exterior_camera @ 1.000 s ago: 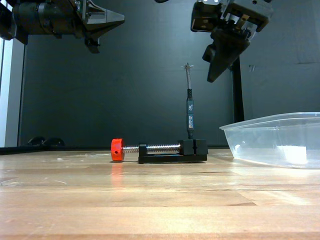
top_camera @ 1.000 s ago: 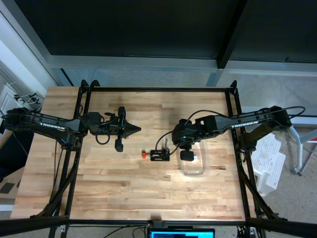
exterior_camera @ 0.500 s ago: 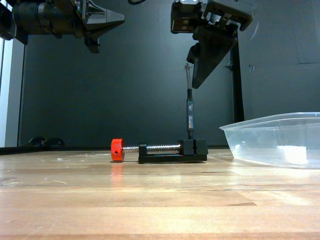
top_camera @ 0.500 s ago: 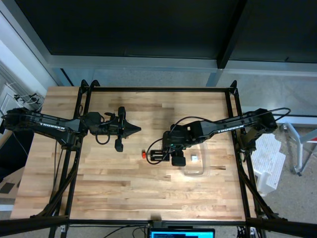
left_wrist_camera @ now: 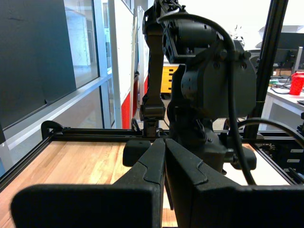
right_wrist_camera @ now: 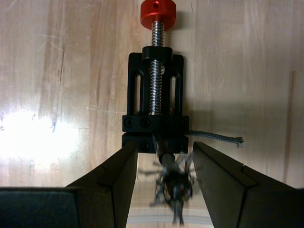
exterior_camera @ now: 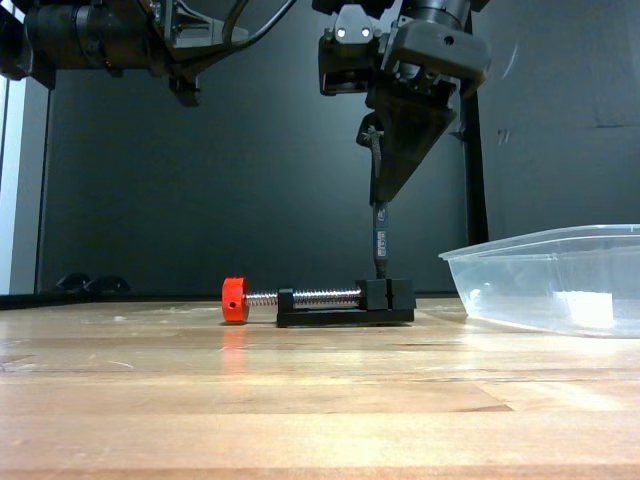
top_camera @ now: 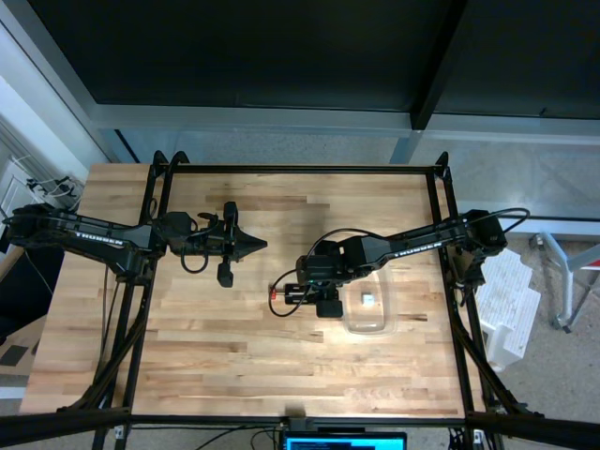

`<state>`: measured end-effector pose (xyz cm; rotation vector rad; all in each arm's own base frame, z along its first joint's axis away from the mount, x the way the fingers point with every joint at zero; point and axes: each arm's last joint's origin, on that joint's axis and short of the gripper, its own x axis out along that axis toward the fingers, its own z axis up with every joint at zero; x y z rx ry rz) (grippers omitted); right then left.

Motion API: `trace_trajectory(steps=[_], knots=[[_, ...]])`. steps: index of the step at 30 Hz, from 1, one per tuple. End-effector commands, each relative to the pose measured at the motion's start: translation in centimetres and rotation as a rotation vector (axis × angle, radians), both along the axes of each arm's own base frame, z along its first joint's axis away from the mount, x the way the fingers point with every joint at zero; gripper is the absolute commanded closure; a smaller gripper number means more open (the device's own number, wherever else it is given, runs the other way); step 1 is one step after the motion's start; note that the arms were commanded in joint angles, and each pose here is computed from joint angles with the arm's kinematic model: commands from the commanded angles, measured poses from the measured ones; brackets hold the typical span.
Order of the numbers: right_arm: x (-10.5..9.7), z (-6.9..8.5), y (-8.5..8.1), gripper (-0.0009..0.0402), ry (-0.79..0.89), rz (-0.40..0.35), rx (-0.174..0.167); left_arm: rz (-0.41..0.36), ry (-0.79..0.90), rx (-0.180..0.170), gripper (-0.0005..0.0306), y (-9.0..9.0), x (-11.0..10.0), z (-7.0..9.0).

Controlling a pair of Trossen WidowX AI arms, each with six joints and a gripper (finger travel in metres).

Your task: Remove the USB-C connector from taskboard and place in the container

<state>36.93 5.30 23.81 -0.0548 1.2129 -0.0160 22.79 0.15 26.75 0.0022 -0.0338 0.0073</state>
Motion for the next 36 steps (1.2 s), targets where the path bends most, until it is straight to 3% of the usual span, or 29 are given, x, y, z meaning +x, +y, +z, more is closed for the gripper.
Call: trace_trajectory(steps=[1, 10, 25, 33, 36], knots=[[0.18, -0.39, 0.08, 0.0232, 0.006, 0.007, -0.004, 0.000, 0.000, 0.000, 0.0300, 0.00, 0.01, 0.01], [0.35, -0.67, 0.12, 0.0240, 0.008, 0.007, -0.004, 0.000, 0.000, 0.000, 0.0300, 0.00, 0.01, 0.01], [0.34, -0.67, 0.20, 0.0352, 0.008, -0.010, 0.012, 0.000, 0.000, 0.000, 0.0300, 0.00, 0.01, 0.01], [0.34, -0.67, 0.20, 0.0394, 0.008, -0.009, 0.011, 0.000, 0.000, 0.000, 0.0300, 0.01, 0.01, 0.01], [0.34, -0.67, 0.20, 0.0391, 0.008, -0.008, 0.011, 0.000, 0.000, 0.000, 0.0300, 0.01, 0.01, 0.01]])
